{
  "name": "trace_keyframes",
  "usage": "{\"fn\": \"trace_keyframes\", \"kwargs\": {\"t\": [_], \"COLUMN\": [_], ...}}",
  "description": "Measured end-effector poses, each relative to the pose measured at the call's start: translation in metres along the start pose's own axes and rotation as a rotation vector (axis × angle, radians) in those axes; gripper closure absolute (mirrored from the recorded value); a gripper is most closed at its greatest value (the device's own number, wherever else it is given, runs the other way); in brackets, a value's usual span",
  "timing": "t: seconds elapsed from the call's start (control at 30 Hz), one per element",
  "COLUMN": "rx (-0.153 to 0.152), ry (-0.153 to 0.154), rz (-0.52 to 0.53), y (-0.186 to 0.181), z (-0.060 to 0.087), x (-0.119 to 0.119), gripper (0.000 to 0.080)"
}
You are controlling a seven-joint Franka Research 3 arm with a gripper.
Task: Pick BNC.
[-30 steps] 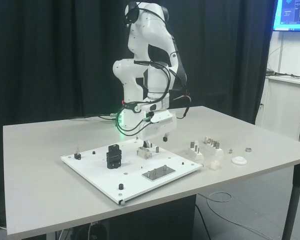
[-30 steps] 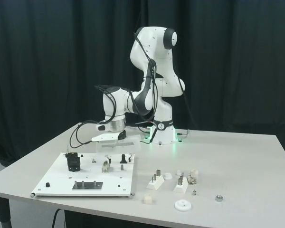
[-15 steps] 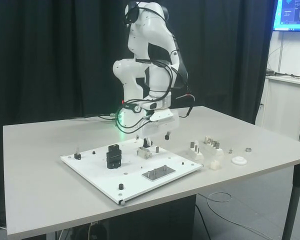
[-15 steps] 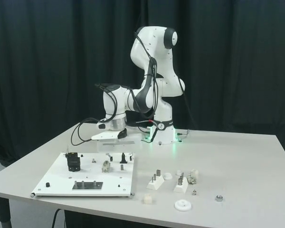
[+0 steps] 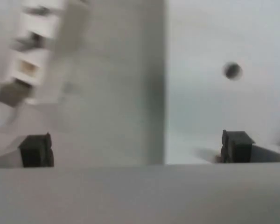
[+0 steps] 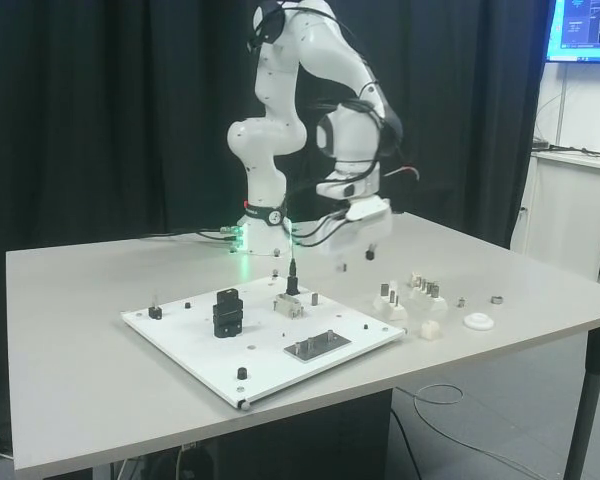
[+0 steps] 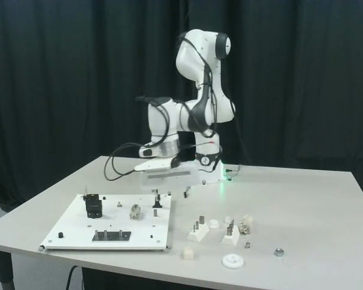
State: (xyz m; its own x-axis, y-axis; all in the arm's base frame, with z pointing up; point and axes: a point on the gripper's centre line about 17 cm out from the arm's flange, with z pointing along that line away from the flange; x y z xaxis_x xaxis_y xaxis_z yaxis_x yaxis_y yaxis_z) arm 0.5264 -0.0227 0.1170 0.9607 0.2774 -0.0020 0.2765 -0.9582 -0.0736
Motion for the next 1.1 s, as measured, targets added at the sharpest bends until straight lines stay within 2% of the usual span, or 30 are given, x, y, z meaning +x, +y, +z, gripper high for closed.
{"fn": "trace_keyframes", "kwargs": {"t": [0.2,0.67,0.87,1.1], "rx": [0.0,-0.051,-0.061,-0.078], "ry": [-0.005,0.012,0.023,0.026], "rz": [-0.082,-0.204,-0.202,-0.206], "y": [-0.037,-0.104,-0.124,-0.142], "z": [-0.01,-0.025,-0.024,-0.016], "x": [0.015,0.048,0.061,0.075], "gripper": [0.0003,0.0003,0.0003,0.0003]}}
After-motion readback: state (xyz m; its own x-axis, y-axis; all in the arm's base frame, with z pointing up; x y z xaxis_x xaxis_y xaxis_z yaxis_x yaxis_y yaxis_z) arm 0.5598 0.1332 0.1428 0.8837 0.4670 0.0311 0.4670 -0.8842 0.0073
